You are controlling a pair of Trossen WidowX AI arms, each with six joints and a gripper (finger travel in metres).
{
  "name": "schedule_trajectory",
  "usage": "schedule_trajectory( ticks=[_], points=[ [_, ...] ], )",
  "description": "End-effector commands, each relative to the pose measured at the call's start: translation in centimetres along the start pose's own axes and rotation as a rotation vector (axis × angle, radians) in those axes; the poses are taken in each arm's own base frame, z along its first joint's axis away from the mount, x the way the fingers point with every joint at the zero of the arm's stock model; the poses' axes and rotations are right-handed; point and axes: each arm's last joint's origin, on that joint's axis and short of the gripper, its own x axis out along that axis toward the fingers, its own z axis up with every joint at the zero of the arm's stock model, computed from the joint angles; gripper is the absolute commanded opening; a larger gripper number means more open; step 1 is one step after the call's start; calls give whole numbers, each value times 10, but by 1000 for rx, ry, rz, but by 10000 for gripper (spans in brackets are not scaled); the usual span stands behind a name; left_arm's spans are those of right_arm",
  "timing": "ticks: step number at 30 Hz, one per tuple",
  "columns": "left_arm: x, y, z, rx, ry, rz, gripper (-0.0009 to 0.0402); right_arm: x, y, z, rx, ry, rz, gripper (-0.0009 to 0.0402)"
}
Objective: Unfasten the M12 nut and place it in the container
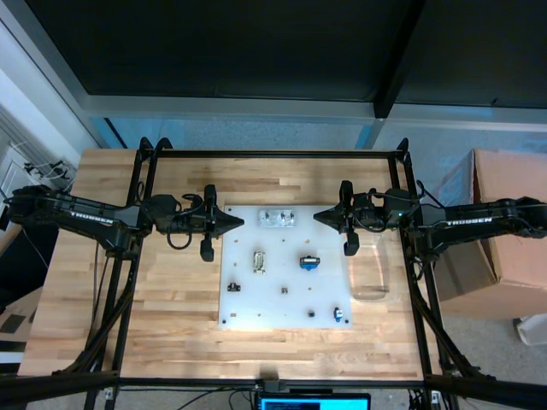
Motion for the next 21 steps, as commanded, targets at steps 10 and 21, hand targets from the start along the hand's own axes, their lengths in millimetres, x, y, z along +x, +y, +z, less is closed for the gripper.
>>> schedule_trajectory(
  ticks=[10,21],
  points=[
    [0,0,0,0,0,0,0,7,24,3,-37,223,21,0],
    [0,0,0,0,0,0,0,23,77,3,-37,615,30,0]
  ],
)
